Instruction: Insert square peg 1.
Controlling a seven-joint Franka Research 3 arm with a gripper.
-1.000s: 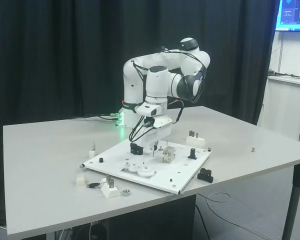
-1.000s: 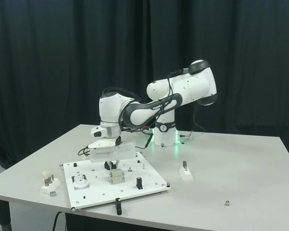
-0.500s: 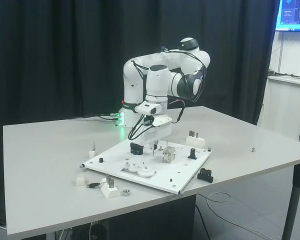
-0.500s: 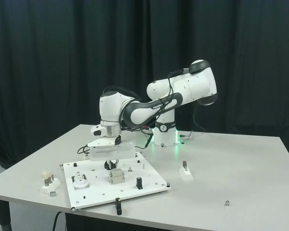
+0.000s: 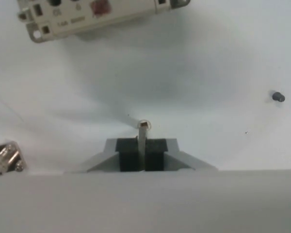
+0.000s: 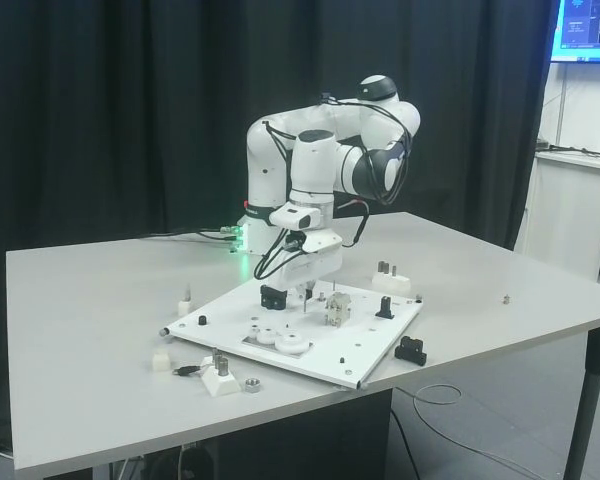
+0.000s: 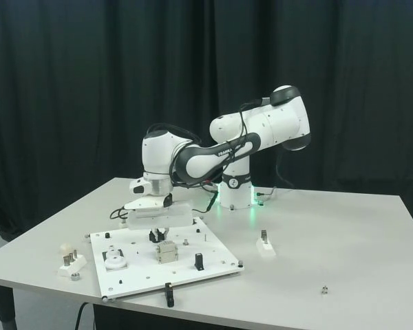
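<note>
At far left of the table (image 6: 70, 300), in the first room view: a small white post (image 6: 184, 296), a white cube (image 6: 161, 360) and a white holder (image 6: 218, 376) with short pins, all off the white board (image 6: 370, 345). Toward the middle, over the board's rear part: the hand (image 6: 305, 290), pointing down, clamped on square peg 1 (image 5: 142, 141). Visible in the wrist view as a thin upright stick pinched between the black pads (image 5: 156, 154), its tip at a small ring-like mark on the board, likely the hole. Cannot tell whether already entered or only touching. Just right of the hand: a metal block (image 6: 337, 308); farther right, a black clip (image 6: 411, 349) at the board's edge.

Risks, as a judgement: jamming against the hole's rim if pushed down with the square faces turned slightly off the hole's sides; bending or slipping of so slender a peg in the pads under side load; tilting out of line if released before properly seated.

Against the earlier frames: much the same posture, wrist seemingly a little higher over the board than a second ago; nothing else on the table shifted.
</note>
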